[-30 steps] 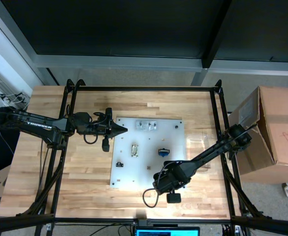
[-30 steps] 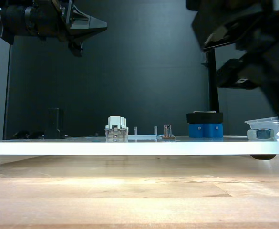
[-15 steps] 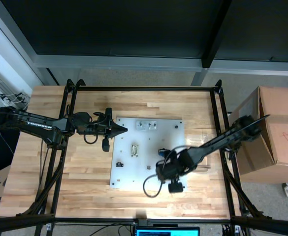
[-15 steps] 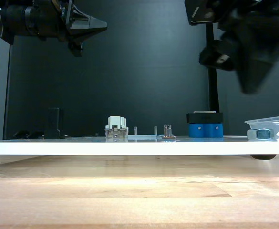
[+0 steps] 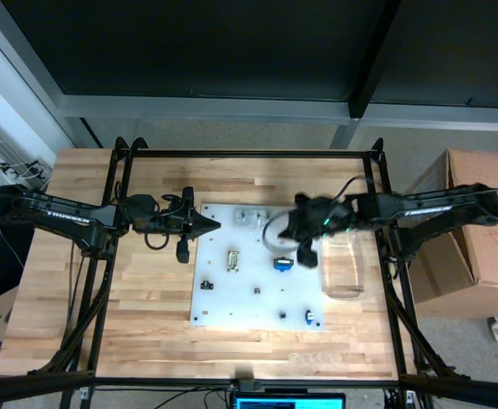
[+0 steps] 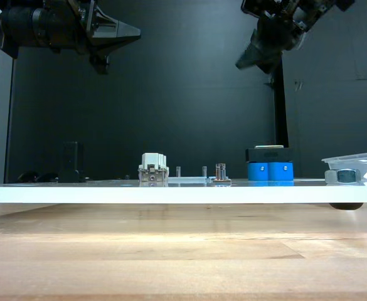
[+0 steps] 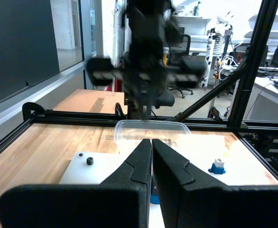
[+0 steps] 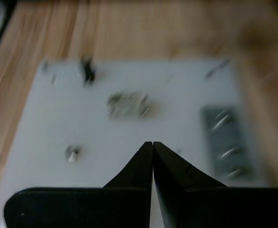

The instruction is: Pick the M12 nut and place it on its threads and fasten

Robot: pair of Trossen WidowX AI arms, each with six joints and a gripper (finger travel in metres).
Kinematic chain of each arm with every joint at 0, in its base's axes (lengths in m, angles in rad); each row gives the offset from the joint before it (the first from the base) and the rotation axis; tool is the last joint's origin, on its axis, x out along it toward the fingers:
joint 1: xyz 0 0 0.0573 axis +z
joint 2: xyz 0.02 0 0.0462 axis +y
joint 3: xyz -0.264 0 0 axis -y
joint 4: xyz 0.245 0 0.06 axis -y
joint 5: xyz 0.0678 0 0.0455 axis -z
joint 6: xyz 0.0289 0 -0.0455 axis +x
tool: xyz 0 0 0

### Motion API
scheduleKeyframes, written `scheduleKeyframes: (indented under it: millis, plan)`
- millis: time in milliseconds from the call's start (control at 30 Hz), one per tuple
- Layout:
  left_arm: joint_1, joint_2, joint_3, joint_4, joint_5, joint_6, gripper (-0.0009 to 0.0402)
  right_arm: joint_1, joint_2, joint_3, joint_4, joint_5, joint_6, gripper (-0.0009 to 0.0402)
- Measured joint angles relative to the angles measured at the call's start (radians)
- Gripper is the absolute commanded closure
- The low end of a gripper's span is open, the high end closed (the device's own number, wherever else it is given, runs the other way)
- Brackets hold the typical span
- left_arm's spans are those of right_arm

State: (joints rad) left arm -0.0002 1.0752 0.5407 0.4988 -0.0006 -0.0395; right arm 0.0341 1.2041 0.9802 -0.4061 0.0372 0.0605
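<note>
The small silver nut (image 5: 310, 318) (image 6: 341, 176) sits on its stud near the white board's (image 5: 231, 298) near right edge. It is low against the board and no ribs show under it. Nothing holds it. My right gripper (image 5: 289, 228) (image 6: 241, 63) hangs high over the far right part of the board, well away from the nut. Its fingers are shut with nothing between them (image 8: 153, 142). My left gripper (image 5: 216, 225) (image 6: 138, 29) hovers high at the board's far left edge, shut and empty (image 7: 151, 140).
A clear tray (image 5: 342, 268) lies just right of the board, and no nut shows inside it. A blue block (image 5: 283, 264) and a white connector (image 5: 231, 258) stand mid-board. A cardboard box (image 5: 478, 230) stands off the table's right edge. Black frame rails (image 5: 376, 196) ring the table.
My right arm has risen from the board's near right corner and swung far and up, over the board's far right part. The nut has stayed on its stud. The left arm has not moved.
</note>
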Motion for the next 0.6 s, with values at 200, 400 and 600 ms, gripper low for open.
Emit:
scheduleKeyframes:
  millis: [200, 400, 600]
  plan:
    - [0.000, 0.000, 0.000, 0.000, 0.000, 0.000, 0.0393, -0.095, -0.150, -0.140, 0.286, -0.077, -0.027, 0.0394]
    - [0.000, 0.000, 0.000, 0.000, 0.000, 0.000, 0.0393, -0.106, -0.224, -0.301, 0.593, -0.075, -0.027, 0.0394]
    - [0.000, 0.000, 0.000, 0.000, 0.000, 0.000, 0.0393, -0.099, -0.233, -0.442, 0.824, -0.055, 0.002, 0.0394]
